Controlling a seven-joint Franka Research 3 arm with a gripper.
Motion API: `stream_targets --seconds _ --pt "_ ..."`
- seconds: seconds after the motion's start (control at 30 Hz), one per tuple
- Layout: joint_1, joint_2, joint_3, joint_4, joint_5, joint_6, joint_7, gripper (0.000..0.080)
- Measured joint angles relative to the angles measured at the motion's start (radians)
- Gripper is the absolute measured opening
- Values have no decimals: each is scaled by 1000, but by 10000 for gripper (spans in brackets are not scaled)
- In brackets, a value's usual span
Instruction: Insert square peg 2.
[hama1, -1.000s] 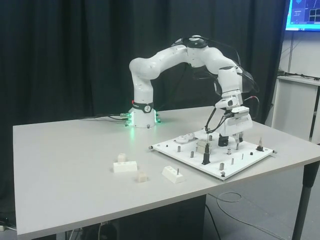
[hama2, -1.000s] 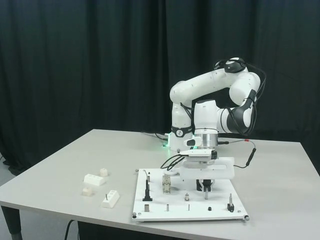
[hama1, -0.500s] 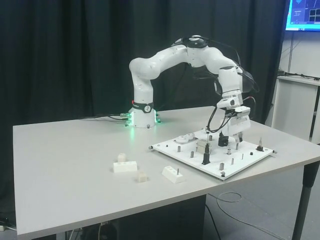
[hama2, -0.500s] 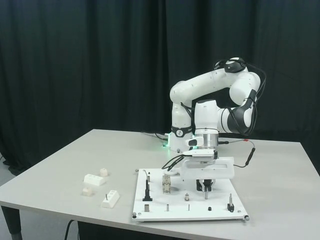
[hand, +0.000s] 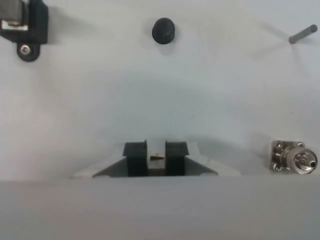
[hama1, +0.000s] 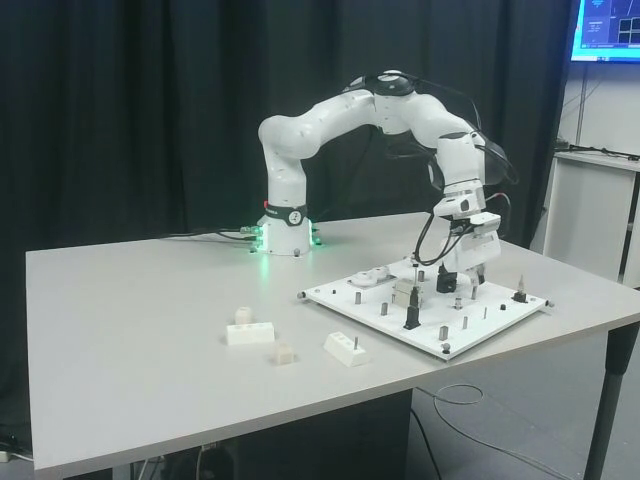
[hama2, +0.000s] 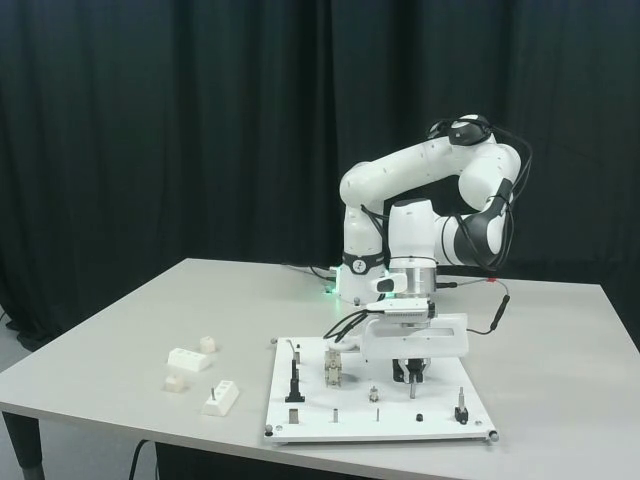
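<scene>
- The white board lies on the grey table, and the gripper hangs low over it.
- The square peg, a small grey block, sits pinched between the black fingers, which are clamped on its sides.
- The peg's lower end is cut off behind the gripper body; the hole beneath cannot be made out.

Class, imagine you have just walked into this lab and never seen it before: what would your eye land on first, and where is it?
First the white arm, arching from its green-lit base at the back of the grey table against black curtains. Next the white board at the table's front edge, studded with small pegs and fittings, the gripper low over it. Last, the small white blocks lying apart beside the board.
</scene>
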Motion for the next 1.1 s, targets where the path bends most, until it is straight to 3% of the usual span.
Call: stream_targets --seconds 1.1 --pt "-1 0 1 -13 49 1 8 71"
